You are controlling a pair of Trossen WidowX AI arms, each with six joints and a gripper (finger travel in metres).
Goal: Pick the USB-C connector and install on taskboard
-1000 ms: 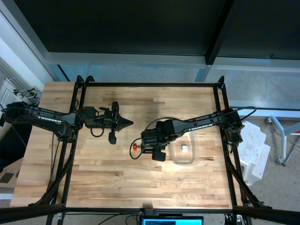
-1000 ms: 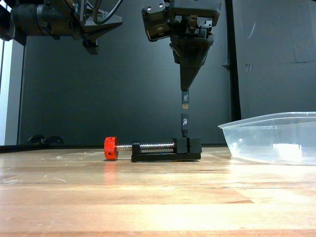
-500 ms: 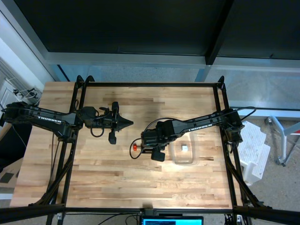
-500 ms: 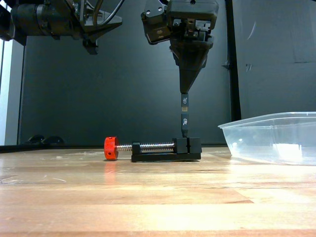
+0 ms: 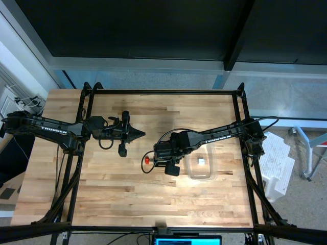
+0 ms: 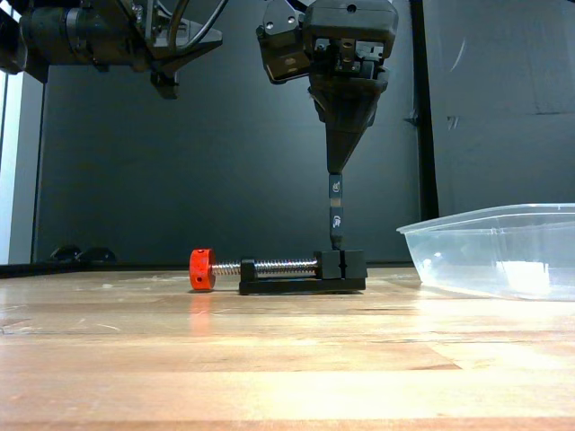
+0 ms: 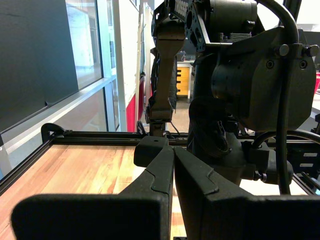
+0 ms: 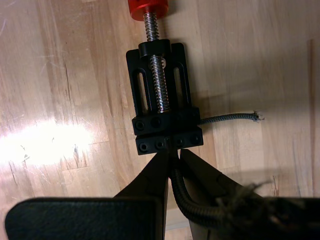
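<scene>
Right gripper [image 6: 334, 167] hung nose-down over the taskboard [image 6: 302, 273], jaws pinched on the connector [image 6: 334, 188]. The cable [image 8: 183, 202] ran back between the fingers.

Taskboard sat on the table [image 6: 269, 359] near mid-field, in the high view at about 4 o'clock from the left gripper [image 5: 139, 134]. Its red knob [image 6: 202, 268] was at the 9 o'clock end in the low view. The thin post [image 6: 335, 226] stood up from the 3 o'clock end.

Key relation: the connector's long axis was vertical, and the post lay straight down at 6 o'clock from it, on the same line. The two appeared to meet end to end (whether seated or only touching could not be told). Judged that any further move was a straight push down, with no sideways correction wanted in this plane. Fore-aft alignment looked close in the right wrist view, fingertips straddling the block's end.

Clear tray [image 6: 503, 256] lay at 3 o'clock of the taskboard, apart from it.

Left gripper was parked high, fingers pressed together on nothing, well apart from the work. Right arm was plainly the nearer.
</scene>
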